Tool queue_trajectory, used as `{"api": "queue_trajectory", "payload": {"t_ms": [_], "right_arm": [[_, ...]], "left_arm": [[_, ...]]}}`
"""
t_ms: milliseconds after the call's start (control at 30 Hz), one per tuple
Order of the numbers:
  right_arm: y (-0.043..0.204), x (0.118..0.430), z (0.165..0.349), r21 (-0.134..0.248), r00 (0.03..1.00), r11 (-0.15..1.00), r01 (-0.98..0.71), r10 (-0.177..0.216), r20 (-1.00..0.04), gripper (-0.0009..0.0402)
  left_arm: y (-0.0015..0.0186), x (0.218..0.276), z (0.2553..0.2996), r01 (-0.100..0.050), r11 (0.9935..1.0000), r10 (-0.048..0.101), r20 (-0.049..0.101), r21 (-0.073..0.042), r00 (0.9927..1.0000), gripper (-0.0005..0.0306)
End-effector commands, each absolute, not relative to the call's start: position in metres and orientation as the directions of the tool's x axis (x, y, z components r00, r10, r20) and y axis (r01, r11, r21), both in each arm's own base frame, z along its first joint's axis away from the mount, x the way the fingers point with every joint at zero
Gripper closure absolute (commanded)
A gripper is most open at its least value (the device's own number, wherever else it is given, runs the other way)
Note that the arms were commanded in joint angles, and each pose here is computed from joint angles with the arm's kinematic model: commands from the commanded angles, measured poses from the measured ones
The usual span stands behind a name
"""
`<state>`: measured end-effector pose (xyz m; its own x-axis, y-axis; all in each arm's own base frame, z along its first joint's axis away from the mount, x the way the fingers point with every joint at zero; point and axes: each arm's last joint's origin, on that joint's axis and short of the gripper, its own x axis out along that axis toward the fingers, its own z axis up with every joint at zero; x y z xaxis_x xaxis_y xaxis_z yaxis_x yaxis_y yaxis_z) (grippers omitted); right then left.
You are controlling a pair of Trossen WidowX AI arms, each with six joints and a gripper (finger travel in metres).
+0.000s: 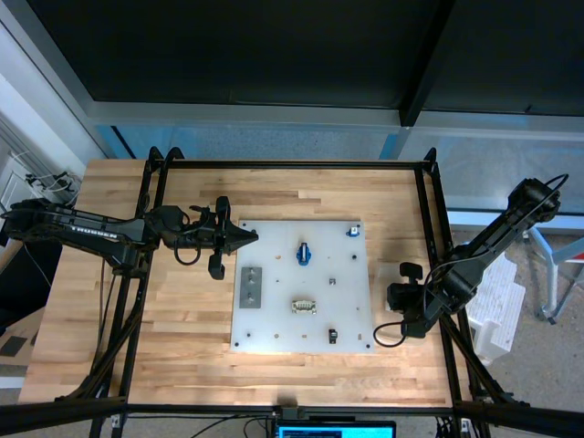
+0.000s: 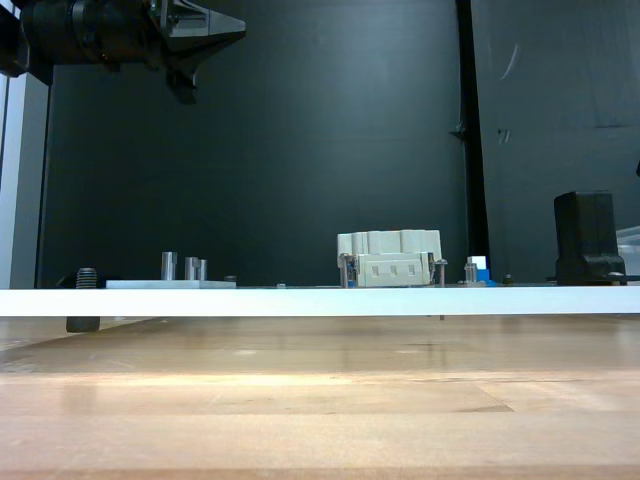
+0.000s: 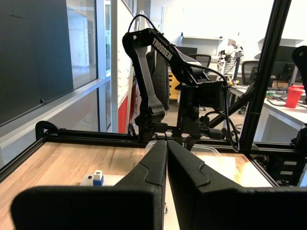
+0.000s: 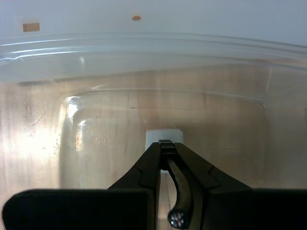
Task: Pick the USB connector and install on taskboard
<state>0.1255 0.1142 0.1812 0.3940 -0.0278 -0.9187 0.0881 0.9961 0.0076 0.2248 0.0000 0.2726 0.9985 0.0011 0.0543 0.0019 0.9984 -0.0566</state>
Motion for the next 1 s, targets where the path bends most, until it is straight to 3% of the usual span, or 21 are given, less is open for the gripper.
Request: {"api": "queue_trajectory", "payload": {"t_ms": [33,567,1000], "right_arm": [[0.113,0.124,0.184,0.0,0.412,0.997,0.083,-0.034,-0.911,0.0393],[0.106,0.117,0.192,0.003,0.434,0.997,0.078,-0.032,-0.9,0.0393],[0.118,0.13,0.223,0.021,0.461,0.999,0.032,0.004,-0.887,0.0393]], "left_arm": [[0.0,0.2248,0.2725,0.002,0.99842,0.001,0.054,-0.056,0.99854,0.03],[0.0,0.2248,0.2726,0.002,0.99842,0.001,0.054,-0.056,0.99852,0.03],[0.0,0.2248,0.2725,0.002,0.99842,0.001,0.054,-0.056,0.99854,0.03]]}}
